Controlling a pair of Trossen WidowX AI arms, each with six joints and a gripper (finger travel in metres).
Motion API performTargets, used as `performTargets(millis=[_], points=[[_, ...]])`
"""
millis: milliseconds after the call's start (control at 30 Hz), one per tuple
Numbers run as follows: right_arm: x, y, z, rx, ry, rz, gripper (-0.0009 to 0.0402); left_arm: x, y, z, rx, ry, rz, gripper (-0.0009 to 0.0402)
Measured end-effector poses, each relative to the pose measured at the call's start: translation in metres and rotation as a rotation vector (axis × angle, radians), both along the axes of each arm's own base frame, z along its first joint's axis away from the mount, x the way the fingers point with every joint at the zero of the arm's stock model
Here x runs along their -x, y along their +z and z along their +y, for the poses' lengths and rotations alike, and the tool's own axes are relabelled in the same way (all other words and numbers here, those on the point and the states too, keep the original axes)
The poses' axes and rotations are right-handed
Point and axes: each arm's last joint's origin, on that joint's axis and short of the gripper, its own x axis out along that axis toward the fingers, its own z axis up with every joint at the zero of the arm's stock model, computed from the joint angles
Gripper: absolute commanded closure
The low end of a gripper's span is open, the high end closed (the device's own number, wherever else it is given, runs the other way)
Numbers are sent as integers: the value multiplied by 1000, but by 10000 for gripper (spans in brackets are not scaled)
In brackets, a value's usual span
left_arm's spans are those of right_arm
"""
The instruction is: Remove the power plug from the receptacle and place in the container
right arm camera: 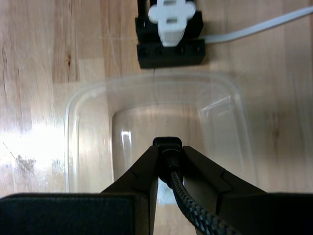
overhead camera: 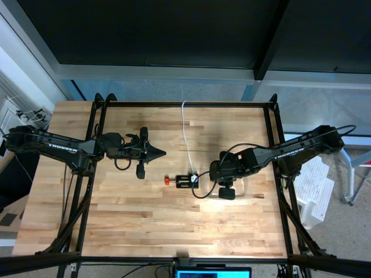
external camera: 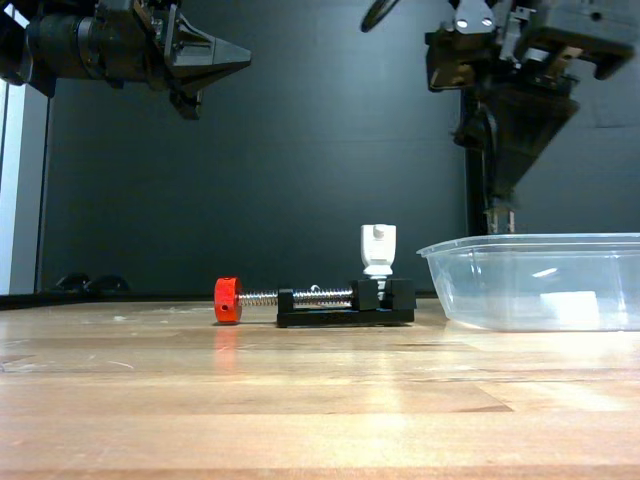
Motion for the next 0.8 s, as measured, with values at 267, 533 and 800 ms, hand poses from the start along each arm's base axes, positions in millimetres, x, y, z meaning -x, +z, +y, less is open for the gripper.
performTargets(millis=[267,533,800], points=[[11,-13,3,16,-10,15,355,0,0,0,0,0,0,393],[21,-20,2,26,-33,-2,317,0,0,0,0,0,0,393],[30,-21,2,13,-45,-20,287,0,0,0,0,0,0,393]])
